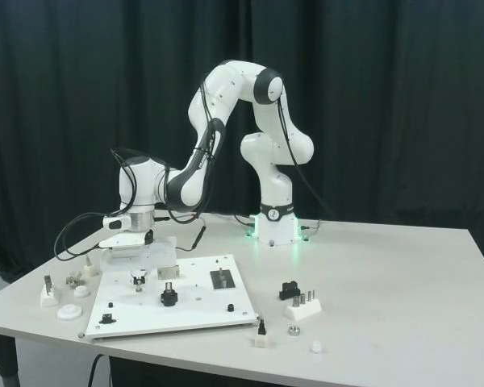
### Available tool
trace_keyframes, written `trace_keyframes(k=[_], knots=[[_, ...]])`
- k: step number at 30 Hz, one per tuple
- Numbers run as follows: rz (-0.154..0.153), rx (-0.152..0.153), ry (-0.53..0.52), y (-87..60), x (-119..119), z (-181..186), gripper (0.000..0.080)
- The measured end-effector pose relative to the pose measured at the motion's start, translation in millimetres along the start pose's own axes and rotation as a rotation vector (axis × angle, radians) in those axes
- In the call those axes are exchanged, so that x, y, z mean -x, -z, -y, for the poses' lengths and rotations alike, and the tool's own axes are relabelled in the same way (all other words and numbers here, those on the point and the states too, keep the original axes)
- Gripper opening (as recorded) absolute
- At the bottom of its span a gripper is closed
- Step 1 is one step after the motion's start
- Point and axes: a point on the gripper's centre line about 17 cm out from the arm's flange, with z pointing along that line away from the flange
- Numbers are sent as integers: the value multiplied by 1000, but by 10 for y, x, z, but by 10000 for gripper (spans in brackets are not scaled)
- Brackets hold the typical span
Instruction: Insert BNC.
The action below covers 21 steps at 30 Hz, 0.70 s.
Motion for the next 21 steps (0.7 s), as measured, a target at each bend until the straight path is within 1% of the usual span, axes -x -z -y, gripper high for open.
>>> trace_keyframes(k=[11, 21], knots=[[-4, 20, -1, -2, -7, -56, 121], [-8, 27, 2, -4, -32, -66, 121]])
